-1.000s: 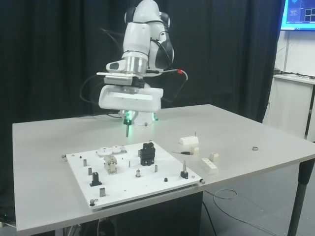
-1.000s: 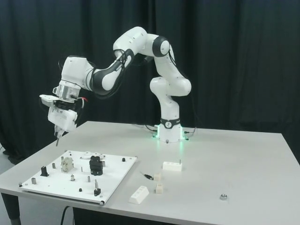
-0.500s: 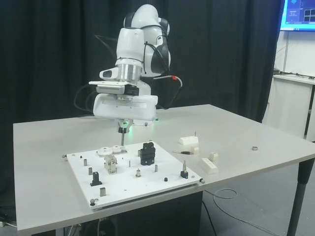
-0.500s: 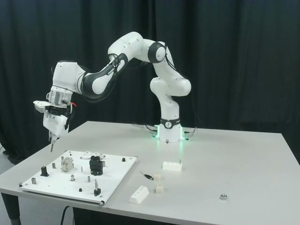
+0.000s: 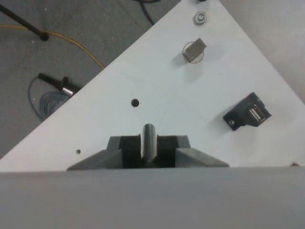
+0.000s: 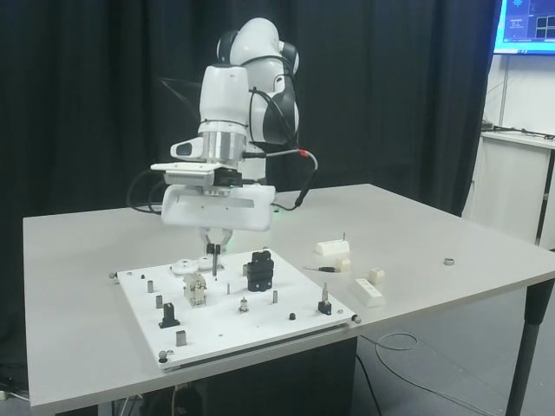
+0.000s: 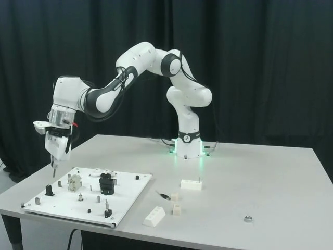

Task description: Insert round peg 2.

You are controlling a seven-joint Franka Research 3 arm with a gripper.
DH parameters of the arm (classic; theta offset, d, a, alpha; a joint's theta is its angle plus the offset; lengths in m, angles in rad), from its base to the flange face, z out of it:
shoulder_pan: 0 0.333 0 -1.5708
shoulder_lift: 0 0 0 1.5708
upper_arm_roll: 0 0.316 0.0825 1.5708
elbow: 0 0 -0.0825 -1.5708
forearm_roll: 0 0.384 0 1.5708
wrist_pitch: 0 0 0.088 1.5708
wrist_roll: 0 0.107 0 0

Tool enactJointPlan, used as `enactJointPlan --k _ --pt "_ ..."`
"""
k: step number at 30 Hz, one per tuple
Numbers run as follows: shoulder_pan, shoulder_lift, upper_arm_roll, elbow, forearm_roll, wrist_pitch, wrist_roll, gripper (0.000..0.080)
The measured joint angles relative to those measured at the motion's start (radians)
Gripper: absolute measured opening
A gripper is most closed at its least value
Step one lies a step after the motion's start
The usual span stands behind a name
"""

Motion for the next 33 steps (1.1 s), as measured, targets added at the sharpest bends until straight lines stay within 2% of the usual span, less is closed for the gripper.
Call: enactJointPlan --k 4,17,33 --pt "-0.004 0.027 0.0 0.023 0.02 0.0 0.0 0.0064" --pt "-0.014 0.117 0.0 0.101 0.047 -0.005 0.0 0.0064" --pt "-0.027 0.226 0.0 0.221 0.091 -0.069 0.0 0.0064"
